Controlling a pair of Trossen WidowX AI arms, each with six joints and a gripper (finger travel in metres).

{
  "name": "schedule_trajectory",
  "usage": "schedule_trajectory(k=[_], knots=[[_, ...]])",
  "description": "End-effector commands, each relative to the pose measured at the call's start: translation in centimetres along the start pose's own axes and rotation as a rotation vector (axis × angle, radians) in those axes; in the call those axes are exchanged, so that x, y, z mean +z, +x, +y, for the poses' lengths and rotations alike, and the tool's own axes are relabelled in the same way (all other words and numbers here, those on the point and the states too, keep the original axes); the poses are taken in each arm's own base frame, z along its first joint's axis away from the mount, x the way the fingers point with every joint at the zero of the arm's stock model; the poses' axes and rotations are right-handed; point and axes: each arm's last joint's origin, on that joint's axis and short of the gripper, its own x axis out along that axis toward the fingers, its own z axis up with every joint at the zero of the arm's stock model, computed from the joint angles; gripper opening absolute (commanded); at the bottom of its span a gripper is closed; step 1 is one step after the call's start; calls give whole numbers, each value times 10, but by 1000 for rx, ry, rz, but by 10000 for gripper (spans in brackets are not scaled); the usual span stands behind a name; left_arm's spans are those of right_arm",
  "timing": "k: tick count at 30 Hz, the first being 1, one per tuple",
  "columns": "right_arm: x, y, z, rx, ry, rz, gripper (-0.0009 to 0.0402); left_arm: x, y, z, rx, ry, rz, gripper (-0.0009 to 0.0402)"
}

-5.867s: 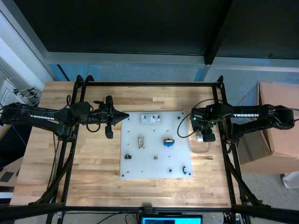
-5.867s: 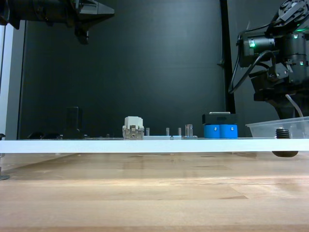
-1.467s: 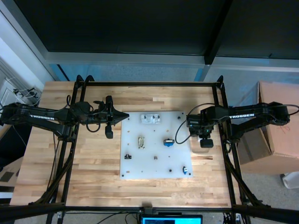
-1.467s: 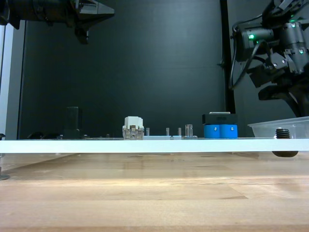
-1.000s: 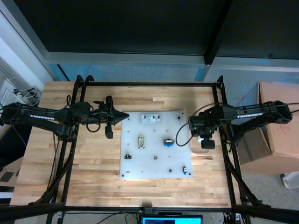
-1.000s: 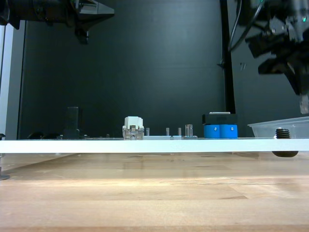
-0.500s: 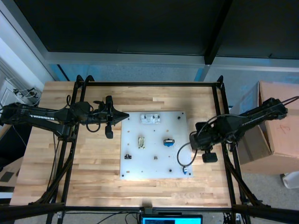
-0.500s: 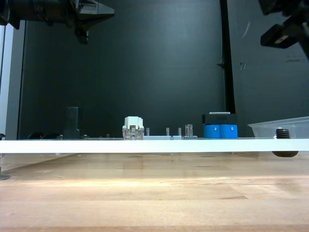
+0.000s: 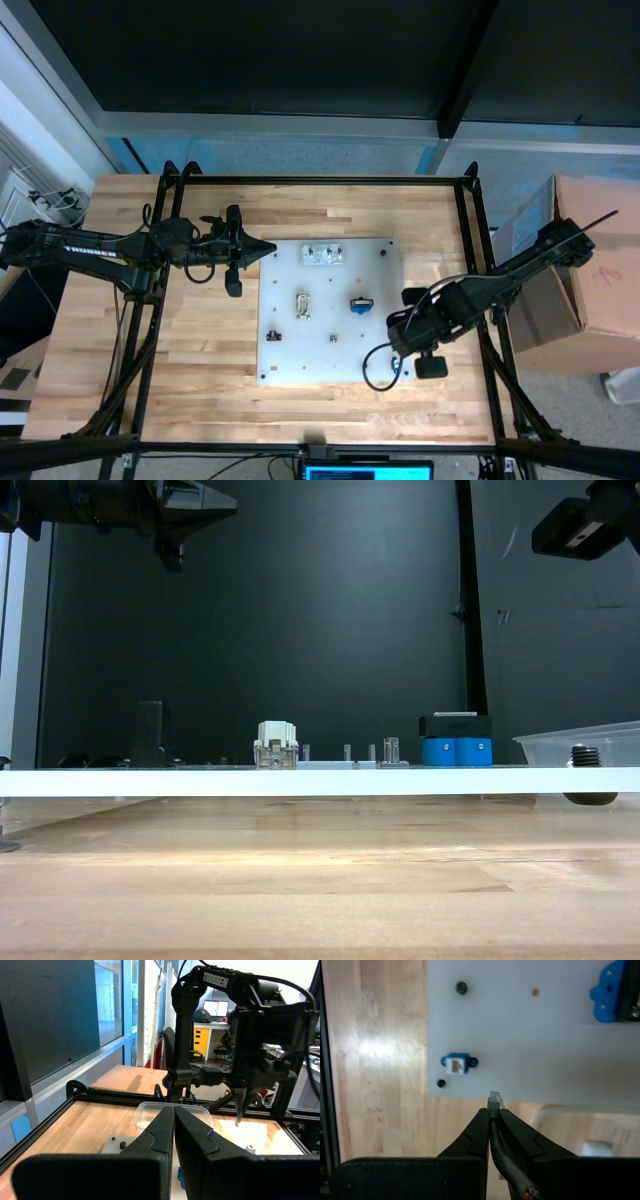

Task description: Pick the RJ45 connector and install on the taskboard

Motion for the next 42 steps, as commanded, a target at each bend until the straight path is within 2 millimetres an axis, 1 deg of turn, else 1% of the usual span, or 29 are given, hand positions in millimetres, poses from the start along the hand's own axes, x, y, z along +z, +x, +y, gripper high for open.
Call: schedule_trajectory(k=[1,8,14,22,32,42], knots=[[7,4,10,2,-6,5,0,0,0,0,0,0,0,0],[15,16,26,-4,-17,27,0,0,0,0,0,0,0,0],[18,24,32,4,-23,20,0,0,0,0,0,0,0,0],[22,36,35,-5,-29,37,0,0,0,0,0,0,0,0],[20,41,34,-13,-29,46,0,0,0,0,0,0,0,0],[20,42,34,-13,-29,46,0,0,0,0,0,0,0,0]])
